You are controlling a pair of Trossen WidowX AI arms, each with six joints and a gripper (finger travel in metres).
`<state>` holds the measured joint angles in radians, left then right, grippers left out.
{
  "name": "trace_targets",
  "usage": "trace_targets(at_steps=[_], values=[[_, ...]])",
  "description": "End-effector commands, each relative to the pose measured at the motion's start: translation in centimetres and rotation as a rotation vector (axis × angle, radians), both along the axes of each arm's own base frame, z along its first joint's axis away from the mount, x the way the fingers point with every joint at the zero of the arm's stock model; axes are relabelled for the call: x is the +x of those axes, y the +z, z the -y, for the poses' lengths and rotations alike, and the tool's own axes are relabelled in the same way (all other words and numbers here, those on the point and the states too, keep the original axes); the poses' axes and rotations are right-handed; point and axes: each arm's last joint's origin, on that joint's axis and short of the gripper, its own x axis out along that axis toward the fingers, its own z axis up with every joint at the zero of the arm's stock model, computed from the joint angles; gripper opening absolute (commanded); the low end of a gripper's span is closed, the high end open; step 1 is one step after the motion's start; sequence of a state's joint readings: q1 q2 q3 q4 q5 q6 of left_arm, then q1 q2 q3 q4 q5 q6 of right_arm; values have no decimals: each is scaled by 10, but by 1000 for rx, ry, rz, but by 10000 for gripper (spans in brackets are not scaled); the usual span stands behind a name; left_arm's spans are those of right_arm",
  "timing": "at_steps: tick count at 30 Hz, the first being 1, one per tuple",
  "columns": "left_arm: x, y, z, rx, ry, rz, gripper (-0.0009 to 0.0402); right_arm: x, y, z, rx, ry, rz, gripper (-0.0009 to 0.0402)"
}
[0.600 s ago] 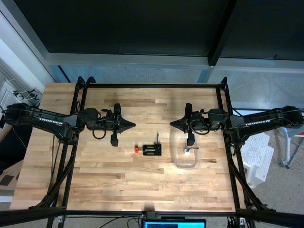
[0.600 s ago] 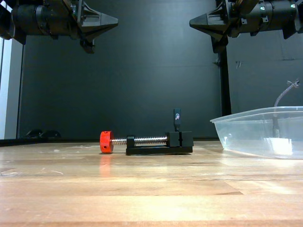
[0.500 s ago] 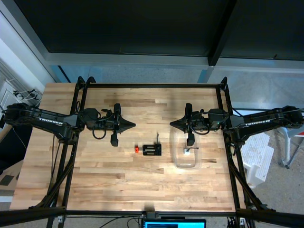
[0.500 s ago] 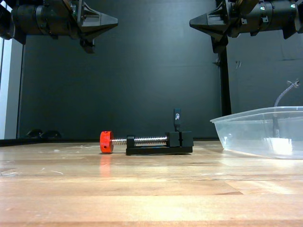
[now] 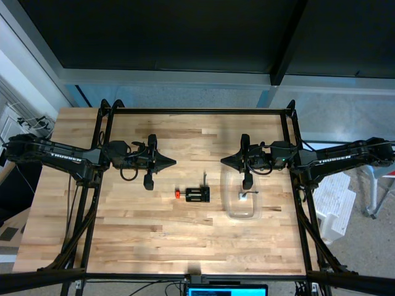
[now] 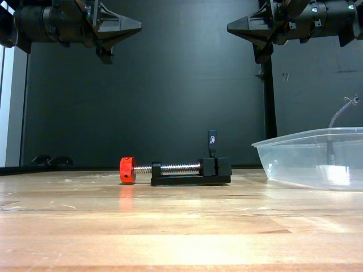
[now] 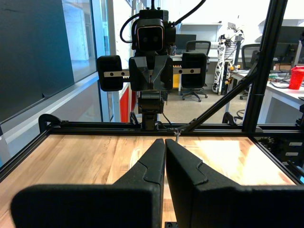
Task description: Pick the USB-C connector and install on taskboard
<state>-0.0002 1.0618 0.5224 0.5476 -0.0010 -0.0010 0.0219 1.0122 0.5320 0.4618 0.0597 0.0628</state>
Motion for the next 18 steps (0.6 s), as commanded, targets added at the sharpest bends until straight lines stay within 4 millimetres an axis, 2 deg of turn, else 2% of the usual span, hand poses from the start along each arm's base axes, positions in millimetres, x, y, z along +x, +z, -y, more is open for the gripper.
trace_targets(at_steps=[1,10,18], values=[[0,0,0,0,0,0,0,0,0,0,4,1,-3,0],[0,0,0,0,0,0,0,-4,-3,-3,33,24,-208,0],[0,0,0,0,0,0,0,-12,5,-11,23,76,-506,0]])
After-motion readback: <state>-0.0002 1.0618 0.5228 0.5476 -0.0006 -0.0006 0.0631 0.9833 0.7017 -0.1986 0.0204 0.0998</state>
